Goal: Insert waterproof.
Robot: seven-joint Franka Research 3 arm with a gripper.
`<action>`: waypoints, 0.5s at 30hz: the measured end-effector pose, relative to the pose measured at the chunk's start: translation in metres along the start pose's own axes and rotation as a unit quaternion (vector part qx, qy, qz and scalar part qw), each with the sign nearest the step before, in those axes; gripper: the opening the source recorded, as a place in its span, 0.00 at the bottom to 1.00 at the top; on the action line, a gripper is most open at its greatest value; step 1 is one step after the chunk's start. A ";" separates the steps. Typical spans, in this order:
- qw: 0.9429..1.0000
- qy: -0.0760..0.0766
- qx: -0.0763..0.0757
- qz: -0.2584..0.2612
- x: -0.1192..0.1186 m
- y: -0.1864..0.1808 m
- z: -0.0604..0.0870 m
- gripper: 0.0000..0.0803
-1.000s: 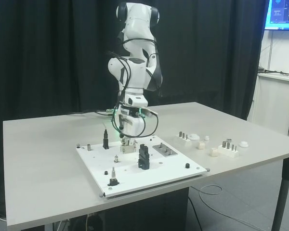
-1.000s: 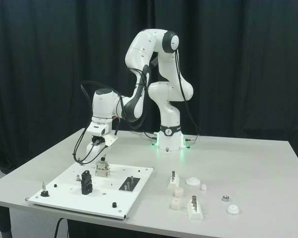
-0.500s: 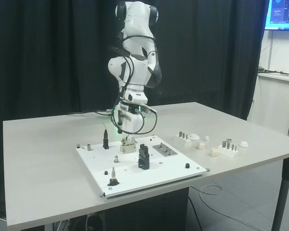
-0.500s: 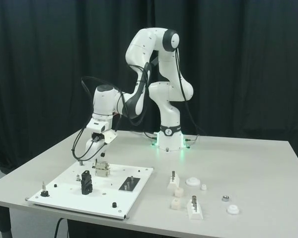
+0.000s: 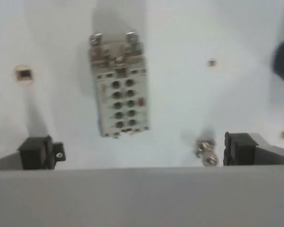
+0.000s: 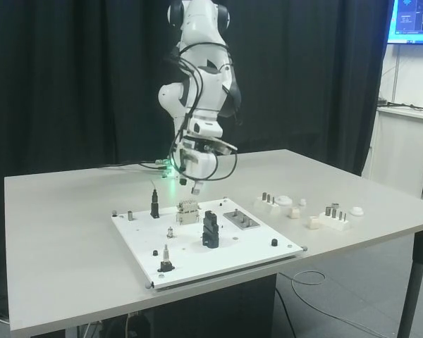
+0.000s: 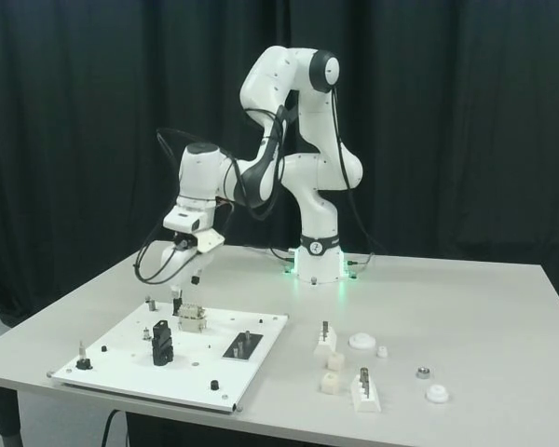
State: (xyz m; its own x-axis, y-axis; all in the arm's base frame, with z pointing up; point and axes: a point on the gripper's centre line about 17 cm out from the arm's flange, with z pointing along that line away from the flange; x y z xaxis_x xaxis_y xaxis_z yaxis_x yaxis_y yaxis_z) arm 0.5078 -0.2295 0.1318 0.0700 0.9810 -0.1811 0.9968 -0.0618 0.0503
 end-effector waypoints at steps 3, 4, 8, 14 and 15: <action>1.000 0.000 -0.007 0.026 0.003 0.008 -0.010 1.00; 0.999 0.000 -0.010 0.036 0.004 0.011 -0.013 1.00; 0.997 0.000 -0.016 0.080 0.006 0.020 -0.023 1.00; 0.988 -0.001 -0.020 0.153 0.002 0.028 -0.032 1.00; 0.986 -0.001 -0.021 0.167 0.000 0.029 -0.033 1.00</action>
State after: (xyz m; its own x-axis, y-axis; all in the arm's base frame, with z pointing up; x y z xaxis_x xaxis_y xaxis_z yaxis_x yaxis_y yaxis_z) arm 0.5356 -0.2247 0.1660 0.3941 0.9069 -0.1489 0.9157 -0.3737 0.1476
